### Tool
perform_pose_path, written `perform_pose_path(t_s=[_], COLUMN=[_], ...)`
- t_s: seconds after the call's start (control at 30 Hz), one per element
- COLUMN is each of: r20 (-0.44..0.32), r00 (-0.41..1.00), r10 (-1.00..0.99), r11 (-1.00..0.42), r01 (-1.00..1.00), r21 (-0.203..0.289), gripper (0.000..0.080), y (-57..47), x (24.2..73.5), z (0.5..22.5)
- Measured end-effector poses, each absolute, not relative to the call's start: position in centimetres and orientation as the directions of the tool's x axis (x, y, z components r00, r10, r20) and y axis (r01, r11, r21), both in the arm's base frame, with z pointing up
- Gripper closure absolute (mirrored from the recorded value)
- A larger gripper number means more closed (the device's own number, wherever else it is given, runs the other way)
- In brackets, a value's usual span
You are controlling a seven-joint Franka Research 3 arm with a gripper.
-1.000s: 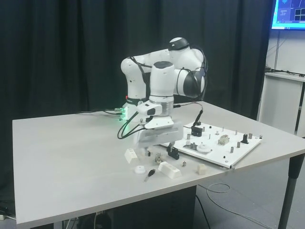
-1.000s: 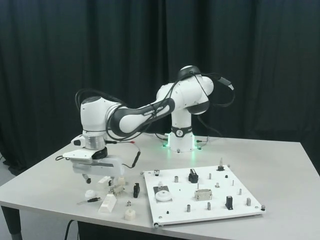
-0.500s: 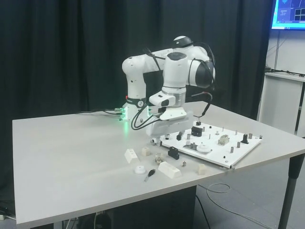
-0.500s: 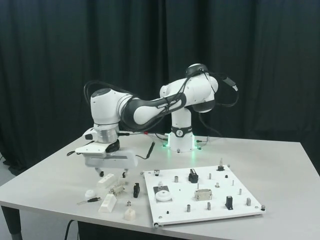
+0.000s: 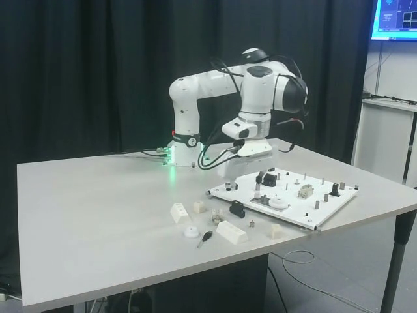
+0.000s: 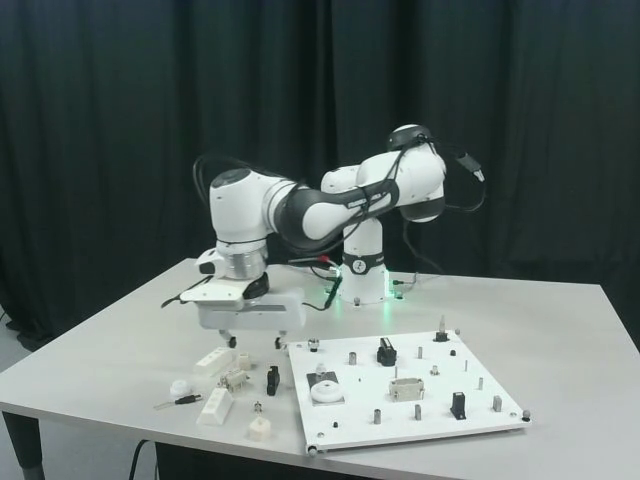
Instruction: Remove small gear.
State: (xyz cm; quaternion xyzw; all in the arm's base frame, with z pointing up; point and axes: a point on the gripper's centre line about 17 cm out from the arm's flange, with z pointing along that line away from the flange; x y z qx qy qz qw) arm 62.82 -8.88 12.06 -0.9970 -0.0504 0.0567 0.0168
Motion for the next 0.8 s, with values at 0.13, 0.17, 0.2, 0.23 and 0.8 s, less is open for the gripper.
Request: perform_pose_path(t_s=[0.13, 0.17, 0.2, 0.23, 0.8], r20=[-0.121, -0.124, -0.127, -0.131, -0.171], r00=[0.986, 0.986, 0.985, 0.985, 0.979], r10=[0.113, 0.114, 0.114, 0.114, 0.112], r11=[-0.993, -0.993, -0.993, -0.993, -0.994], r01=[0.109, 0.11, 0.111, 0.111, 0.11], r21=[-0.035, -0.034, -0.032, -0.031, -0.023], gripper=[0.0003, 0.0003, 0.0003, 0.0003, 0.0003], y=[-7.6, -7.3, -7.1, -6.8, -3.4], x=[62.4, 62.2, 62.1, 61.9, 57.7], z=[12.0, 11.9, 11.9, 11.9, 10.8])
